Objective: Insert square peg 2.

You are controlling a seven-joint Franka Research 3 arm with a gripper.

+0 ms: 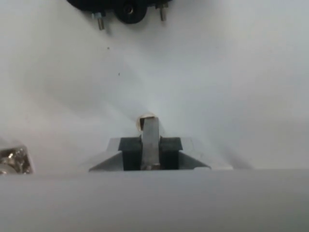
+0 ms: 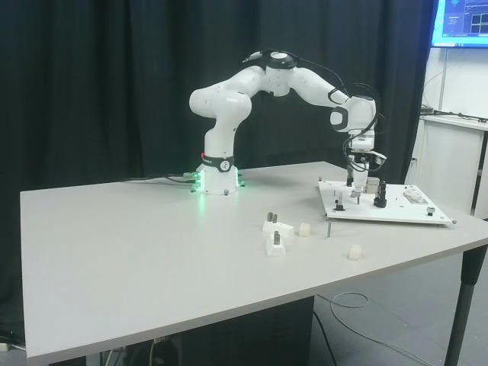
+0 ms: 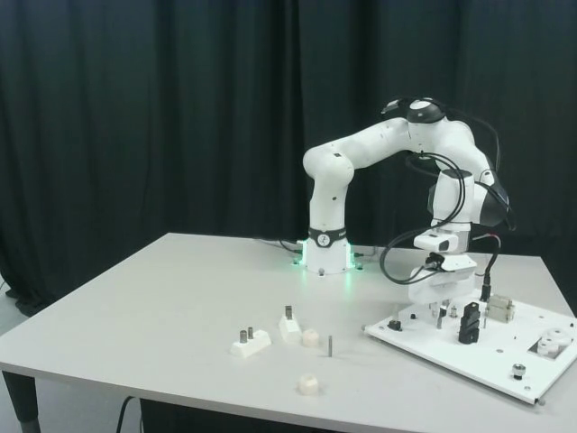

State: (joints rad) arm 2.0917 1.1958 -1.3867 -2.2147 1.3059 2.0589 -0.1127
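In the wrist view my gripper (image 1: 150,153) is shut on a grey square peg (image 1: 150,142), with the black pads (image 1: 129,152) pressed on both sides. The peg points down at the white board (image 1: 217,96), its tip next to a small white round spot (image 1: 146,117). From the room views the gripper (image 2: 356,181) (image 3: 439,309) hangs low over the near-left part of the board (image 2: 404,215) (image 3: 491,356). The peg's lower end is hidden there, so I cannot tell whether it touches the board.
A black fixture (image 1: 128,9) (image 2: 379,194) (image 3: 468,325) stands on the board close to the gripper. On the table lie two white blocks holding pegs (image 2: 277,232) (image 3: 249,343), two white cylinders (image 2: 354,252) (image 3: 309,384) and a thin upright pin (image 2: 329,228) (image 3: 330,346).
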